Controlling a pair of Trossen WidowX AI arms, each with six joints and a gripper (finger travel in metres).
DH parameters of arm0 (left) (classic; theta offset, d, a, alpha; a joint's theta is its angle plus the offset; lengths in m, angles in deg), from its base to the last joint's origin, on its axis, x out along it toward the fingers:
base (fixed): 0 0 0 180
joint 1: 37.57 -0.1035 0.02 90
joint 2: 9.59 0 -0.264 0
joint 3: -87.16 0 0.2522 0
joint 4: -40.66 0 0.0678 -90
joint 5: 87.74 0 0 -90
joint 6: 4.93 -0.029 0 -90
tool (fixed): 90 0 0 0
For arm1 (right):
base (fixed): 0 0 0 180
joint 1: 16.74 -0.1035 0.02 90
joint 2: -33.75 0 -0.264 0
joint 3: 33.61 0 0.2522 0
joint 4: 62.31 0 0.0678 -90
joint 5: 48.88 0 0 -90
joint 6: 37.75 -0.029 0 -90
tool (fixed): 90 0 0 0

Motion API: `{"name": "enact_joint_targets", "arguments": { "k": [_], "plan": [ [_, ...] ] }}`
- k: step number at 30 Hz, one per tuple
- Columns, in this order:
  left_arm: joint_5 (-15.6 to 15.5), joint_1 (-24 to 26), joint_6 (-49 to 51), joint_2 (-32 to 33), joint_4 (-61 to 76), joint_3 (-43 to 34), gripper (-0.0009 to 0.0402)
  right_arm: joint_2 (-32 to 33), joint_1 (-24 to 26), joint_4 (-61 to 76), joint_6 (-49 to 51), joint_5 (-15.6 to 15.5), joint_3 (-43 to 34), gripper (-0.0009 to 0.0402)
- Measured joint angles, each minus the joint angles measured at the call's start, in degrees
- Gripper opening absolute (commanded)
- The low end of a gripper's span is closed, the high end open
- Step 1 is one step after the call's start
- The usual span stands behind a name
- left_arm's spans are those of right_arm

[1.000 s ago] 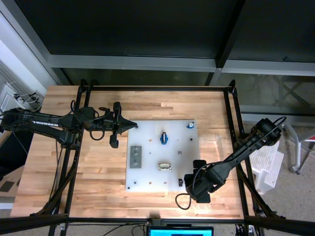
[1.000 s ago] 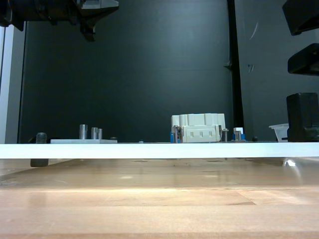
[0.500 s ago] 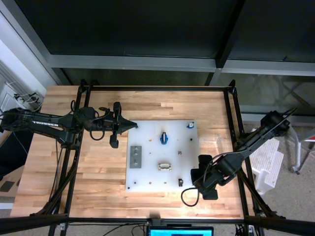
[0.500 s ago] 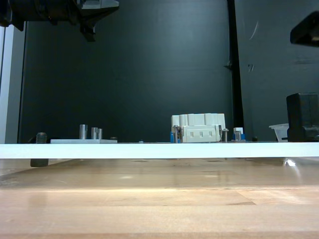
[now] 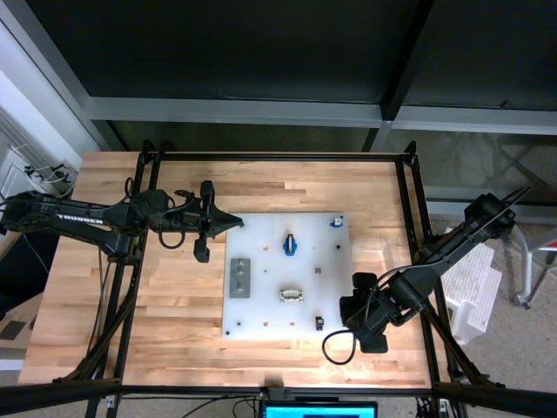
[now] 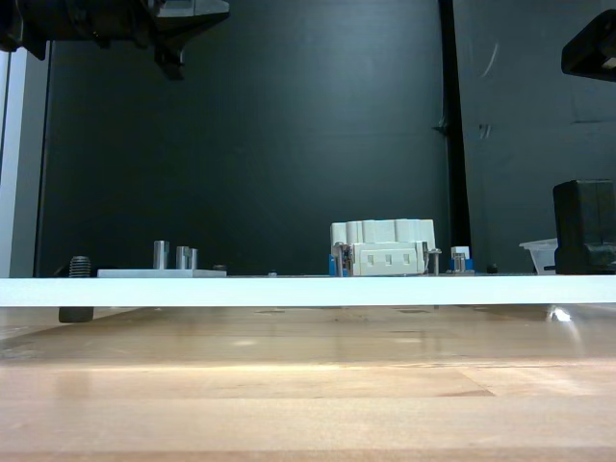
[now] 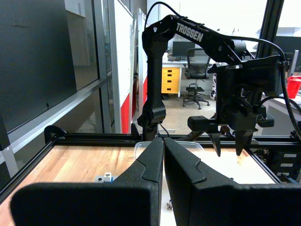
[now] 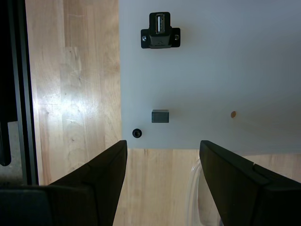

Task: Pick the 16mm bar and install on taskboard

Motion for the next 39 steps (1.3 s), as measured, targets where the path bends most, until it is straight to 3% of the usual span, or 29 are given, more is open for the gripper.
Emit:
{"name": "enact_joint_targets", "arguments": {
  "k": [6,11,15,21,29,34,39],
  "plan": [
    [0.0,0.0,0.0,0.0,0.0,0.0,0.0001,-4.7,0.7,-2.4,0.9,5.5,1.9,0.0164],
    [0.0,0.0,0.0,0.0,0.0,0.0,0.0001,-12.7,4.2,-9.0,4.6,6.8,6.8,0.0114],
    [0.0,0.0,0.0,0.0,0.0,0.0,0.0001,-18.1,7.4,-13.0,9.9,10.8,10.0,0.0064],
    [0.0,0.0,0.0,0.0,0.0,0.0,0.0001,-24.2,14.4,-19.5,20.3,10.9,13.0,-0.0003],
    [0.0,0.0,0.0,0.0,0.0,0.0,0.0001,-29.4,24.2,-27.9,30.4,9.8,15.5,0.0000],
    [0.0,0.0,0.0,0.0,0.0,0.0,0.0001,-31.8,30.3,-36.0,35.6,5.4,18.2,0.0000],
    [0.0,0.0,0.0,0.0,0.0,0.0,0.0001,-33.3,36.3,-42.9,38.5,-1.0,20.7,0.0000]
  ]
}}
